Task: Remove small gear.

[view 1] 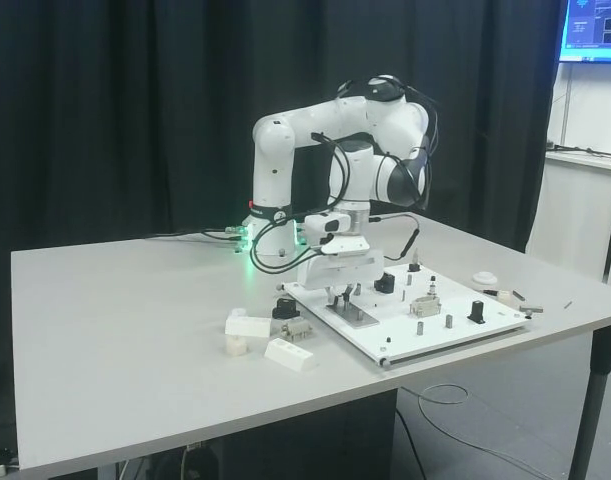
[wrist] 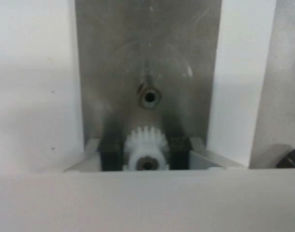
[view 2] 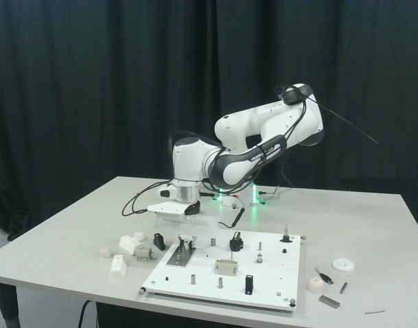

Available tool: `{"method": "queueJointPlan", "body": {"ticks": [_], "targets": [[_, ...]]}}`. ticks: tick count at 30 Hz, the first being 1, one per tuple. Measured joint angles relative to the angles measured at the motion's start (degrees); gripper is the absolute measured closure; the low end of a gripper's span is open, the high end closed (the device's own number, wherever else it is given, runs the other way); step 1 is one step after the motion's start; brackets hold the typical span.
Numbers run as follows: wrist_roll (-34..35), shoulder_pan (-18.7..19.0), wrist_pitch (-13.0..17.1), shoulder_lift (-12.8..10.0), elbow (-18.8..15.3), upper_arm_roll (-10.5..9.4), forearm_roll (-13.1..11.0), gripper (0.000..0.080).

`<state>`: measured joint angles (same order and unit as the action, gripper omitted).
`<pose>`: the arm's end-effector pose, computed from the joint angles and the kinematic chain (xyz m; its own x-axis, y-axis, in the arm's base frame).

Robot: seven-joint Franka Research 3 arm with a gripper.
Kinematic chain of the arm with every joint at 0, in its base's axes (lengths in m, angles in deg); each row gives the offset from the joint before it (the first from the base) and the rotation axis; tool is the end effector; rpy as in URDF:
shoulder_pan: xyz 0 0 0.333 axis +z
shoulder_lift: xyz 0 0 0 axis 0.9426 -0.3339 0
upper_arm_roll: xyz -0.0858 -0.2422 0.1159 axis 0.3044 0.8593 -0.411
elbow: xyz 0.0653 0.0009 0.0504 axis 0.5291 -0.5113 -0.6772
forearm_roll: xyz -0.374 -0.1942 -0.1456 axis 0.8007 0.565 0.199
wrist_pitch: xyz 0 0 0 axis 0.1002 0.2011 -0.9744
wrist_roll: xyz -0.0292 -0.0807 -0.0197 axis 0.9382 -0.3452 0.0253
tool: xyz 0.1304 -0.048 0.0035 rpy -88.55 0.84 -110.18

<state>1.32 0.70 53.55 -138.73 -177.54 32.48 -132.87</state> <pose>0.5305 -0.1358 0.1434 0.7339 -0.6788 0.0239 -0.6792 -0.7333 0.0296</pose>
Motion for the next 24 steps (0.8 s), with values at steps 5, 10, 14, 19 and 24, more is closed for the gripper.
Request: {"method": "queueJointPlan", "body": {"ticks": [5,10,14,19,24], "targets": [[0.00,-0.68,-1.02,0.02,0.43,0.13,-0.08,0.0609],[0.00,-1.20,-1.87,0.02,0.78,0.24,-0.08,0.0607],[-0.01,-1.38,-2.19,0.01,0.90,0.29,-0.08,0.0607],[-0.06,-1.49,-2.49,0.01,0.99,0.38,-0.07,0.0607],[-0.13,-1.51,-2.62,0.01,1.02,0.47,-0.04,0.0607]]}}
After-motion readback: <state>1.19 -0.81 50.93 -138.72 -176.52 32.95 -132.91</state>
